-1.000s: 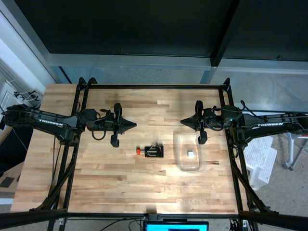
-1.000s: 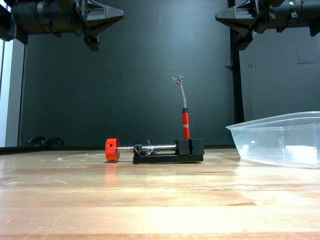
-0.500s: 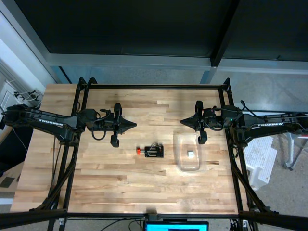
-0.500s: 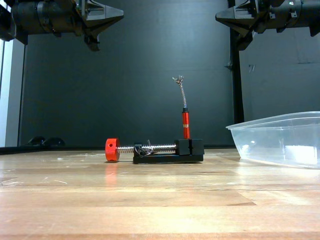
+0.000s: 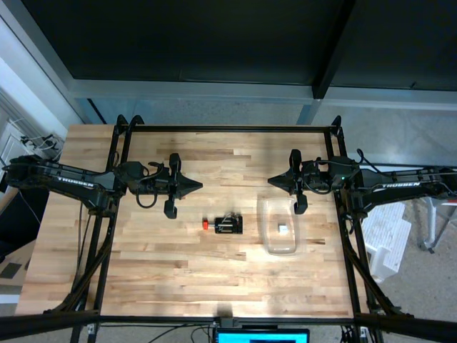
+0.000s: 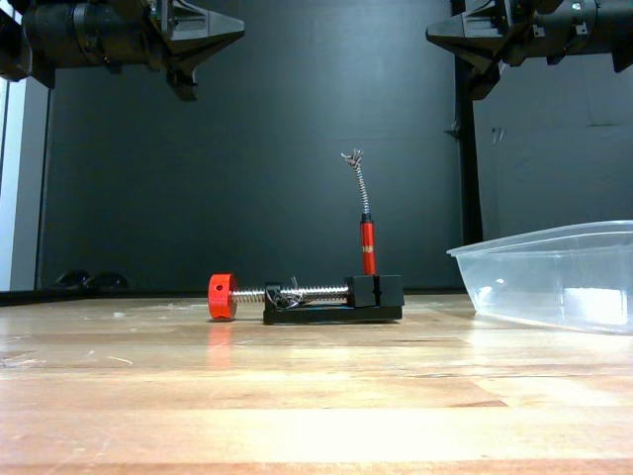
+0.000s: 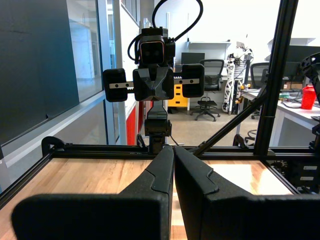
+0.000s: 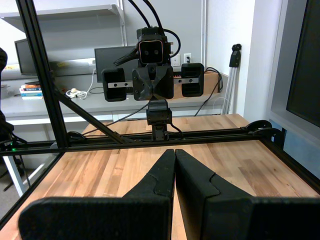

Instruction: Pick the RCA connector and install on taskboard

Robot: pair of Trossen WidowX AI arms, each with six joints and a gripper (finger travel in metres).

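Since the connector [image 6: 367, 242] stands upright on the black vise [image 6: 331, 297] with nothing gripping it, and its braided cable [image 6: 360, 188] rises free above it, install looks done to me. Handling guess: small, light, rigid red barrel, probably smooth and a bit slippery. The cable is thin and springy, curls at its frayed end, and would tug or tip the barrel if pulled. Best hold would be across the red barrel at mid height, never on the cable. The vise sits loose on the bare table [image 5: 178, 271] with its red knob [image 6: 223, 296] sticking out sideways, so a side push could slide it. Left gripper [image 7: 173, 150] is parked high over the table's left half, well apart from the vise, fingers pressed together on nothing. Right gripper [image 8: 175, 152] is parked high near the far end of the clear tray [image 6: 554, 272], fingers also pressed together, empty. In the tray only the white block [image 5: 283, 228] shows, with nothing dark on it. Surface is flat, level, pale wood planking, lightly glossy. A black frame [image 5: 228, 129] rims the table and a dark panel [image 6: 297, 129] backs it. Beyond that is a lab or office with desks, chairs and monitors.
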